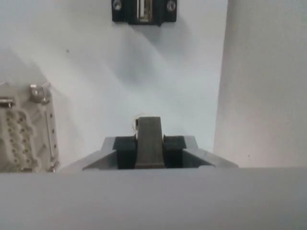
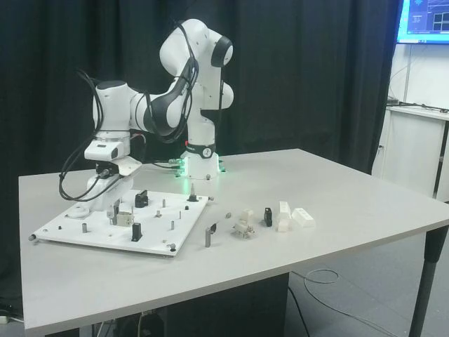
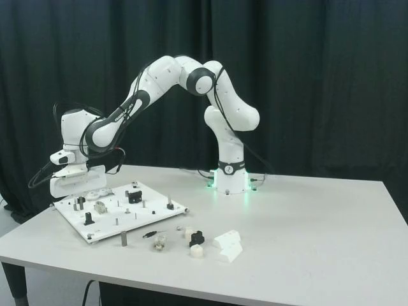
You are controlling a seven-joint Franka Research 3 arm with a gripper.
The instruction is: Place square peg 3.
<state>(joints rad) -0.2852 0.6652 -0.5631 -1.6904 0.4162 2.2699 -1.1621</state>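
Note:
A dark grey square peg (image 1: 148,136) stands upright between the black pads (image 1: 125,149) of my gripper (image 1: 148,146), which is shut on it. The peg hangs over the white board (image 1: 120,72), near the board's edge. In the first room view my gripper (image 2: 112,205) is low over the left part of the board (image 2: 105,237), and in the second room view the gripper (image 3: 79,193) sits above the far left of the board (image 3: 105,221). The peg's lower end and whatever lies under it are hidden.
A black socket (image 1: 144,12) and a pale multi-pin connector (image 1: 24,139) are fixed to the board. Short posts and black blocks (image 2: 141,199) stand on it. Loose white and black parts (image 2: 280,216) lie on the grey table (image 2: 337,189) beside the board.

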